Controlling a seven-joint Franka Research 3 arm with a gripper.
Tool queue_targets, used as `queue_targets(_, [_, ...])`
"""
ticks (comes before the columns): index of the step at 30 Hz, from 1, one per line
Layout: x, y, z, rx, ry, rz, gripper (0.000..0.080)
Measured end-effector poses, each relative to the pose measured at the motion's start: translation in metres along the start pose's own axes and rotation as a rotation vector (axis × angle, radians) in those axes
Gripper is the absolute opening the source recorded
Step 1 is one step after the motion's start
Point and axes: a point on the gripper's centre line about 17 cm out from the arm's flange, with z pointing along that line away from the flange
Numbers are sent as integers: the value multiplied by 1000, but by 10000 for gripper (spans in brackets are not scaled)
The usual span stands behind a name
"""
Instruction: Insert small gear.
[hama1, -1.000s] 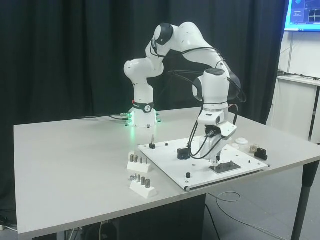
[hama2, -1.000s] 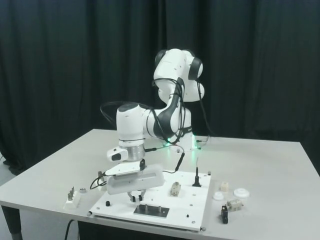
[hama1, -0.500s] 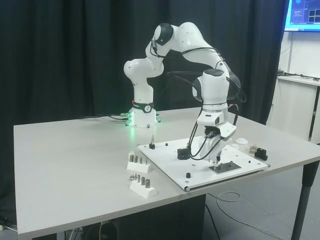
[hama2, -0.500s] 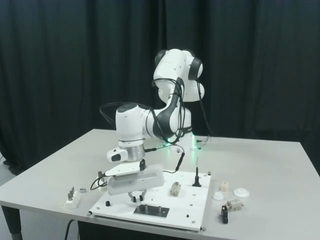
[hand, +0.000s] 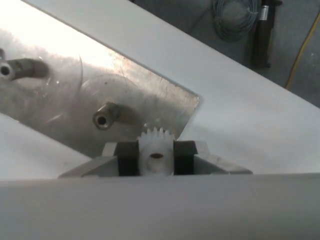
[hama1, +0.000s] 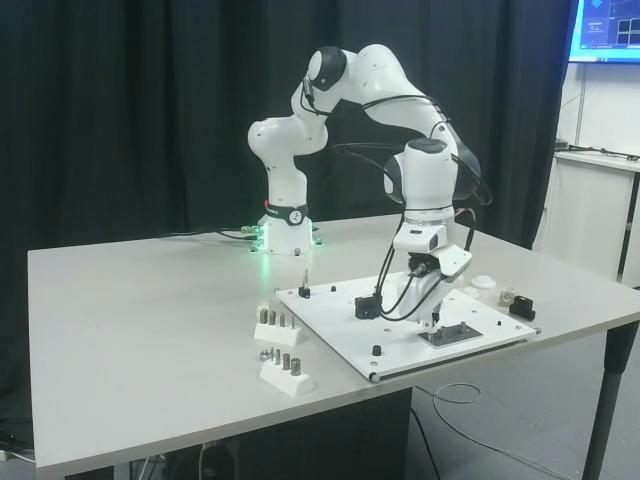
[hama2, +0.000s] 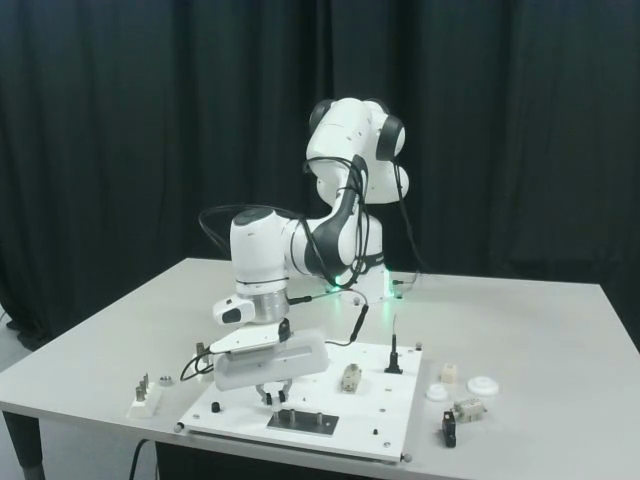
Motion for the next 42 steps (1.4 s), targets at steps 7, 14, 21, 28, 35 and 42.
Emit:
queue_targets(7, [0, 0, 0, 0, 0, 44, 141])
queue_targets(14, [0, 0, 0, -1, -1, 54, 140])
queue_targets(21, [-3, 4, -1, -18, -15, 33, 506])
queue_targets(28, [-2, 7, -6, -26, -12, 42, 725])
queue_targets(35, [3, 4, -17, -23, -8, 86, 780])
queue_targets(42, [11, -9, -27, -12, -15, 126, 796])
